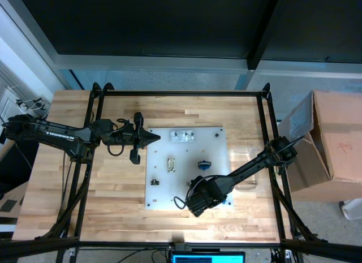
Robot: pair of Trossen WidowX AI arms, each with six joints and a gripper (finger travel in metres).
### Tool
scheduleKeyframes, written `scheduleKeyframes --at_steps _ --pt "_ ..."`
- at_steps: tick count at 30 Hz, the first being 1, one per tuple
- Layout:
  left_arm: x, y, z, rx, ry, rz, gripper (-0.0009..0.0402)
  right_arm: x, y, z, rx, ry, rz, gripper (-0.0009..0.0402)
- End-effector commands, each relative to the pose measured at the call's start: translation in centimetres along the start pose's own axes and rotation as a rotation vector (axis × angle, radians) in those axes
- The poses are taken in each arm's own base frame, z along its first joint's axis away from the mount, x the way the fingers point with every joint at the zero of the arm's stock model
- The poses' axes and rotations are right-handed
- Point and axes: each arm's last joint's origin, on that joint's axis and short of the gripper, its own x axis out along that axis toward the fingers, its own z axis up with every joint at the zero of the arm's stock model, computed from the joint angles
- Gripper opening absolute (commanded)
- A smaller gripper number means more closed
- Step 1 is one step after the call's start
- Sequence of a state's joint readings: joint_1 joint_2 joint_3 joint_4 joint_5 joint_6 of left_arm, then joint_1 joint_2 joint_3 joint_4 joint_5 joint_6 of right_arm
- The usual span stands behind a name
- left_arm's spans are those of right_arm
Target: Pick the M12 nut and place it on its threads and fasten
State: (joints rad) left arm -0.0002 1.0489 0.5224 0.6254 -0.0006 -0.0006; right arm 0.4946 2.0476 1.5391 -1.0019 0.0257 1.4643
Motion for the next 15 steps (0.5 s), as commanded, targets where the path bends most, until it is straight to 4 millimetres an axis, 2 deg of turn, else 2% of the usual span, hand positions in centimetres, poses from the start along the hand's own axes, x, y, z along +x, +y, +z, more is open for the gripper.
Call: scheduleKeyframes --at_steps 1,6,15 --pt "0.00 0.00 0.02 0.000 -0.001 0.000 0.0000 0.07 0.18 -0.02 0.255 0.001 0.015 0.0035" --pt "0.00 0.00 0.02 0.000 -0.001 0.000 0.0000 0.07 0.19 0.00 0.618 0.003 0.016 0.0035" --pt "0.00 0.00 0.02 0.000 -0.001 0.000 0.0000 0.07 0.18 0.00 1.170 0.007 0.015 0.0035"
